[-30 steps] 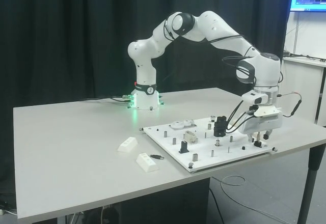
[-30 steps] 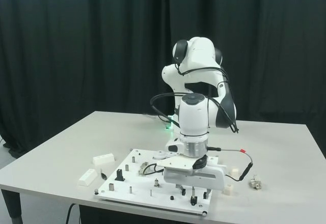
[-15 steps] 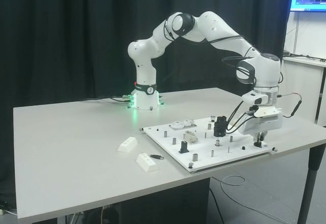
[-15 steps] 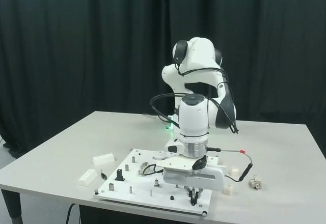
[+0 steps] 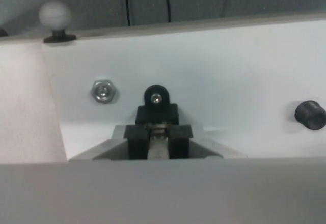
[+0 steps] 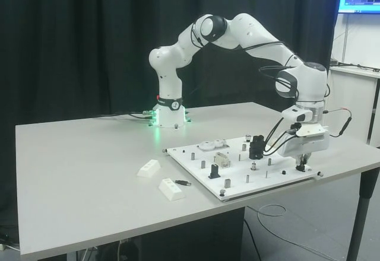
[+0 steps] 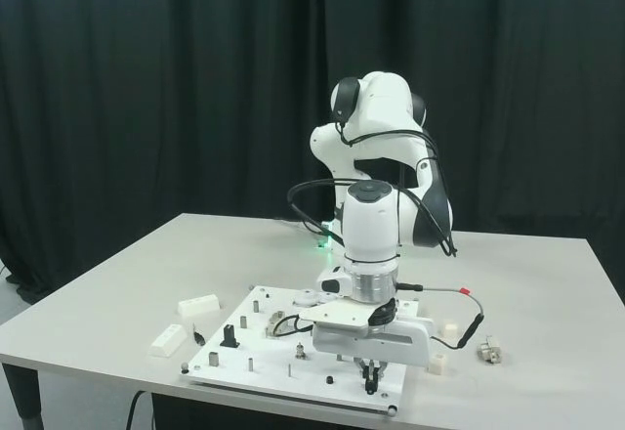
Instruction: Remove Ethernet.
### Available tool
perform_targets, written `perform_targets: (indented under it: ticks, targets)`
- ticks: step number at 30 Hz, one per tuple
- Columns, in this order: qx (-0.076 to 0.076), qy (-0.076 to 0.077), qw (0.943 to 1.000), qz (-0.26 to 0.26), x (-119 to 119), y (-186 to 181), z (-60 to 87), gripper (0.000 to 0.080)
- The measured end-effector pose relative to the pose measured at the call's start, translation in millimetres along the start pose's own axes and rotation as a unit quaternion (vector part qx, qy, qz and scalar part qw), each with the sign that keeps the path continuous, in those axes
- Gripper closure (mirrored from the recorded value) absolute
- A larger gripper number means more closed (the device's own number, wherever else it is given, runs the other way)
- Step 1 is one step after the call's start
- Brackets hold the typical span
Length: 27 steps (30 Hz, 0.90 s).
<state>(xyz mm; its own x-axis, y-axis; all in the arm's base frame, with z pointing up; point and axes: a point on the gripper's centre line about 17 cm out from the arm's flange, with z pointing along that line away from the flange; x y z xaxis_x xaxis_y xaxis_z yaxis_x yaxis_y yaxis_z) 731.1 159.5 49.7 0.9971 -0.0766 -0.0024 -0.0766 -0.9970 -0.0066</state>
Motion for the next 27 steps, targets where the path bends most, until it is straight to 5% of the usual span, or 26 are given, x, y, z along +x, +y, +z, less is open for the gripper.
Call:
perform_targets:
  ticks: [8, 20, 27]
  targets:
    - [-0.002, -0.005, 1.0000, -0.002, 0, 0, -5.8, 0.0723]
    - [-0.010, -0.029, 0.9995, -0.005, -2, -1, -44.5, 0.0723]
    - [-0.011, -0.031, 0.9995, -0.004, -2, -2, -53.3, 0.0723]
